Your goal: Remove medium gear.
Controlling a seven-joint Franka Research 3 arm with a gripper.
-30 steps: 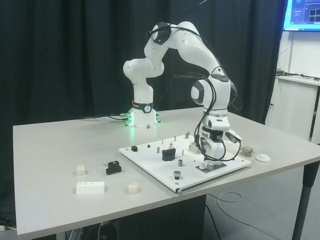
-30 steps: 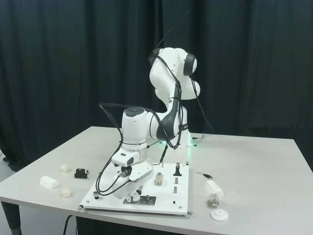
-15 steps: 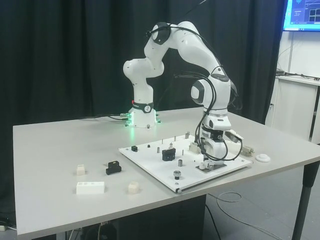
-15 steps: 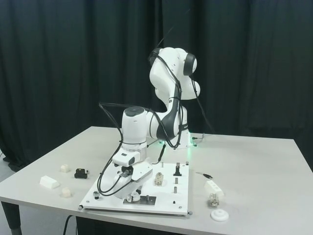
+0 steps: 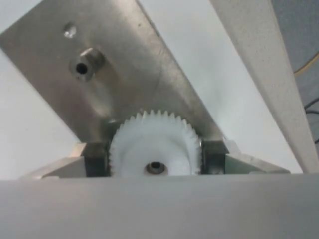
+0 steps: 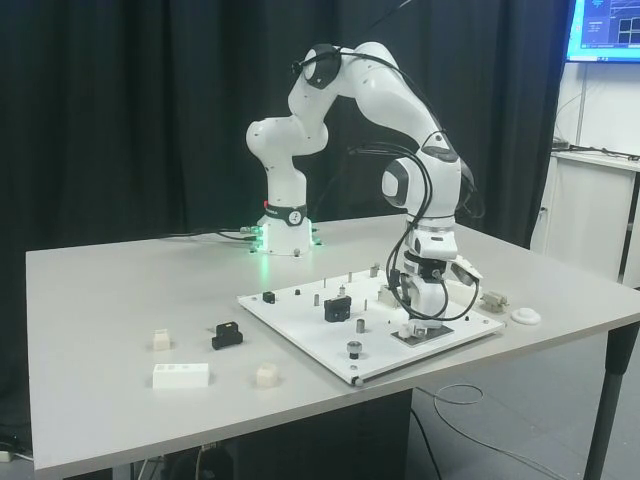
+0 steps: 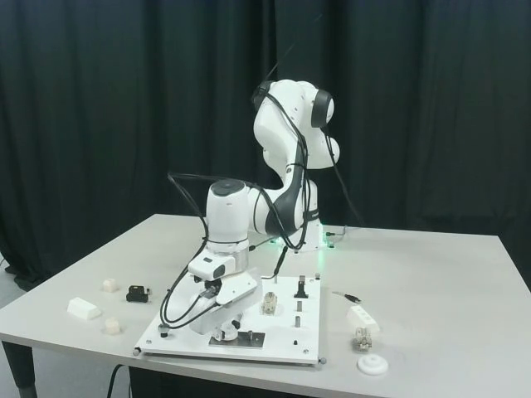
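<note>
The white robot arm [image 6: 400, 110] has been lifting a little over the last second, and its wrist is now sitting slightly higher above the board than before, with the toothed wheel coming up along with it. The wide grey table [image 6: 120, 290] is carrying everything, and the arm is bending down over the flat white square assembly board [image 6: 300, 315] lying directly under the gripper. The gripper [image 6: 412, 326] is closing its two black finger pads [image 5: 94, 159] against opposite sides of the white plastic medium gear [image 5: 154, 149], clamping it by the teeth. The gear is hanging between the fingers just over the dull grey metal plate [image 5: 109, 84] set into the board, and whether it is clearing its shaft fully I cannot tell. A short metal peg [image 5: 85, 63] is standing on that plate a little way from the gripper. Well away from the gripper, off the board, a long white block [image 6: 181, 375] is lying near the table's front edge, with a small black clip-shaped part [image 6: 227, 334] between it and the board. On the far side of the gripper, past the board's corner, a round white disc [image 6: 525, 315] is resting on the table.
</note>
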